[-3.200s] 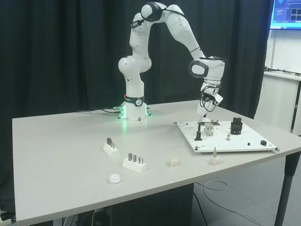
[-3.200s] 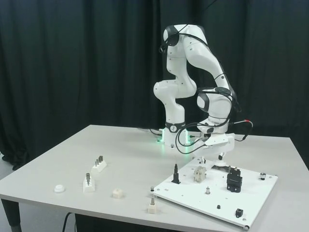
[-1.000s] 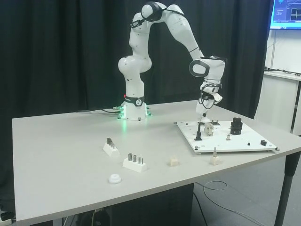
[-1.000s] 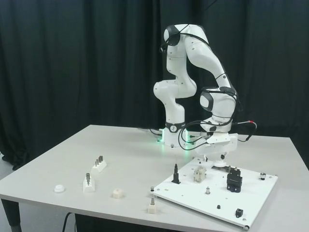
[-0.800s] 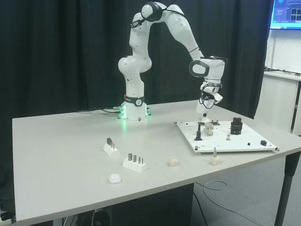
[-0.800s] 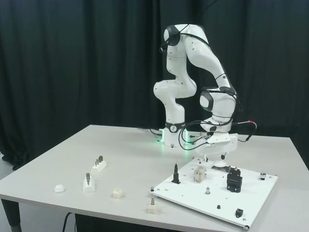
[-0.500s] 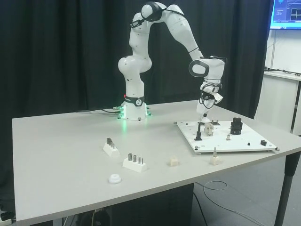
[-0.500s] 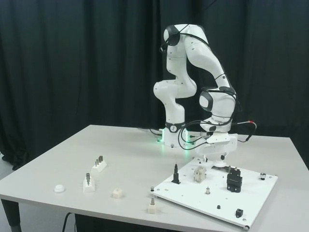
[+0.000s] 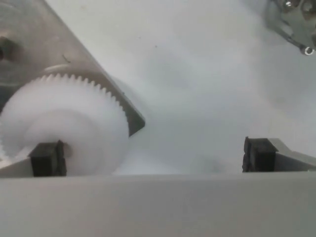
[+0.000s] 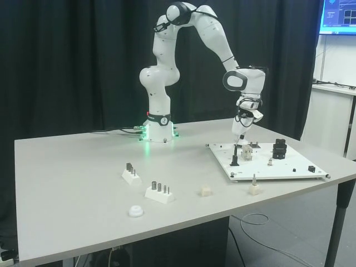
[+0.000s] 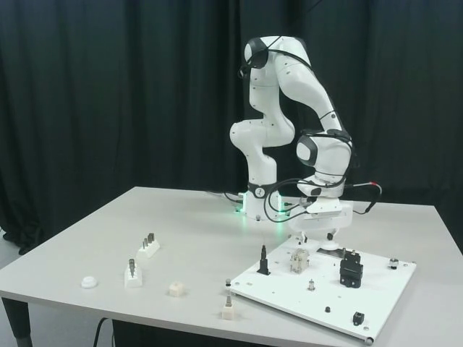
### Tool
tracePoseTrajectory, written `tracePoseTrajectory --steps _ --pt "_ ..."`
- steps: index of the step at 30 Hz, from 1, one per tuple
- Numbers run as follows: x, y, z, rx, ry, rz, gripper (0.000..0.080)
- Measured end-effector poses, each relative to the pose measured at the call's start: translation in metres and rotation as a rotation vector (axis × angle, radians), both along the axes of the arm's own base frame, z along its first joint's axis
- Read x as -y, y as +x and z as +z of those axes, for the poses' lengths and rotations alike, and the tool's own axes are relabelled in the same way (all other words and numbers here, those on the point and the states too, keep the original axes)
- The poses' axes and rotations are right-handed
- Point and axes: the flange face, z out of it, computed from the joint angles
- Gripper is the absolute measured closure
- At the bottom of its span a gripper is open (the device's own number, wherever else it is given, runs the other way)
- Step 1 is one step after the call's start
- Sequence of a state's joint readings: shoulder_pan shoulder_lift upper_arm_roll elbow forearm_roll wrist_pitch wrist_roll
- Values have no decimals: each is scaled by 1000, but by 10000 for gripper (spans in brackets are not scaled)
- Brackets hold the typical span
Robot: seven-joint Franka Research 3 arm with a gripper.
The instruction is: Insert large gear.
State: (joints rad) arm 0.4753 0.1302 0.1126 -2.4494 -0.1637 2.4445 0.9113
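Large gear (image 9: 64,128), white, with fine teeth round its rim and a raised hub in the middle, sits on a metal fixture (image 9: 44,44) on the white board (image 10: 289,167), and one black fingertip pad (image 9: 48,159) hangs right over its hub. Gripper (image 9: 153,157) is spread wide, the other pad (image 9: 256,154) well off the gear over bare board, nothing pinched between. Out on the board stand a black post (image 11: 263,260) and a black block (image 11: 351,269). Farther left on the grey table (image 10: 72,167) sit two white peg holders (image 10: 159,192), a small white cube (image 10: 206,191) and a round white part (image 10: 135,211), all well apart from the arm.
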Motion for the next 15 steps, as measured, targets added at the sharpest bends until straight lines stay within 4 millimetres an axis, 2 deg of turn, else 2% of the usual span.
tracePoseTrajectory --steps 15 --pt "1 1 0 4 2 -2 3"
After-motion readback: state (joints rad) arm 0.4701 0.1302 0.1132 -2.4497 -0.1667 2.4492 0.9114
